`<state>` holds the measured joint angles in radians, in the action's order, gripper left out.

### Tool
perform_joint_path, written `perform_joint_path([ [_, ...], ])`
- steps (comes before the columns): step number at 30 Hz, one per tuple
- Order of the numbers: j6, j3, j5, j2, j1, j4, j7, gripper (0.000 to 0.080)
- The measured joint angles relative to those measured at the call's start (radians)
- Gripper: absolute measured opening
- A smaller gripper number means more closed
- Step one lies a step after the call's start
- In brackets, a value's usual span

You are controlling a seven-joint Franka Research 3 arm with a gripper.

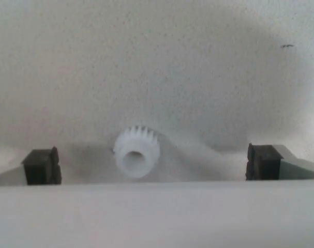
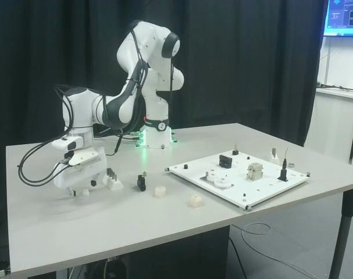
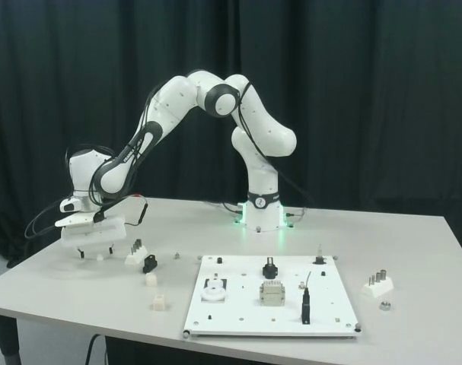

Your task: Pick small gear.

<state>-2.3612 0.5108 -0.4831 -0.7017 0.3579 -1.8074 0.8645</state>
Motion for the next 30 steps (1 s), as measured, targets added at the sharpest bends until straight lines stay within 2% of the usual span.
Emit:
perform_joint_path([
  [19,-0.030,0.000,-0.074,-0.002,0.005,-0.020,0.104,0.0800],
  [30,-0.040,0.000,-0.100,-0.002,0.005,-0.028,0.126,0.0800],
])
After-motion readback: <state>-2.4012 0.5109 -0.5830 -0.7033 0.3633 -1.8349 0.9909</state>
